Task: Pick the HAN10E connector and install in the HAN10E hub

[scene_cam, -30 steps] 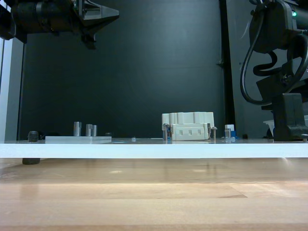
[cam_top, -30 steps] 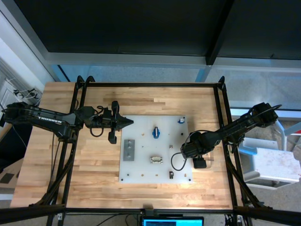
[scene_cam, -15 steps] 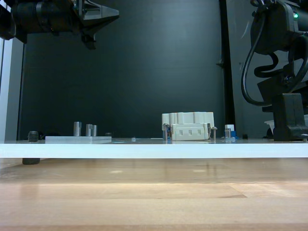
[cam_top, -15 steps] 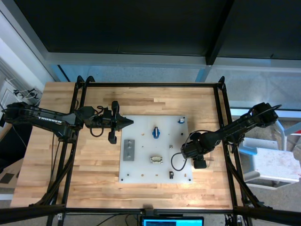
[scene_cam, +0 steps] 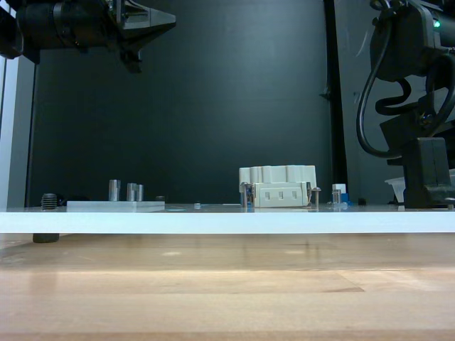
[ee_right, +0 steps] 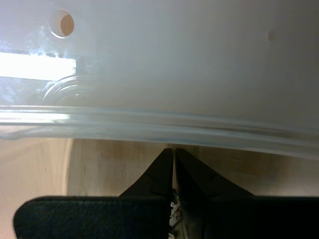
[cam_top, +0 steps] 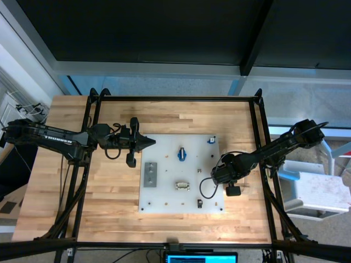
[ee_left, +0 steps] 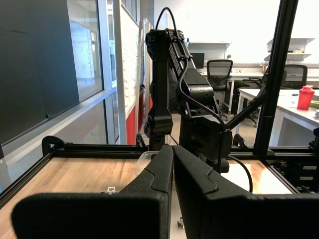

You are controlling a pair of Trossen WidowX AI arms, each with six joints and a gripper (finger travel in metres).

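Observation:
The HAN10E hub (cam_top: 182,186) is a cream-beige socket with metal ends, mounted near the middle of the white board (cam_top: 164,204); in the low view the HAN10E hub (scene_cam: 279,186) stands upright on the board (scene_cam: 213,220). The HAN10E connector shows in no view. My right gripper (cam_top: 233,190) hangs low just past the board's right edge, right of the hub. In the right wrist view my right gripper (ee_right: 173,149) is shut, tips meeting over wood beside a clear plastic rim (ee_right: 149,130). My left gripper (cam_top: 149,142) is parked high at the board's left edge, shut.
A grey metal block (cam_top: 149,174) with two posts sits at the board's left. A blue upright part (cam_top: 181,154) stands behind the hub, and a small black part (cam_top: 200,204) lies near the board's front. Black frame rails border the wooden table.
The right gripper has shifted slightly at the board's right edge and stays low. The left arm has not moved.

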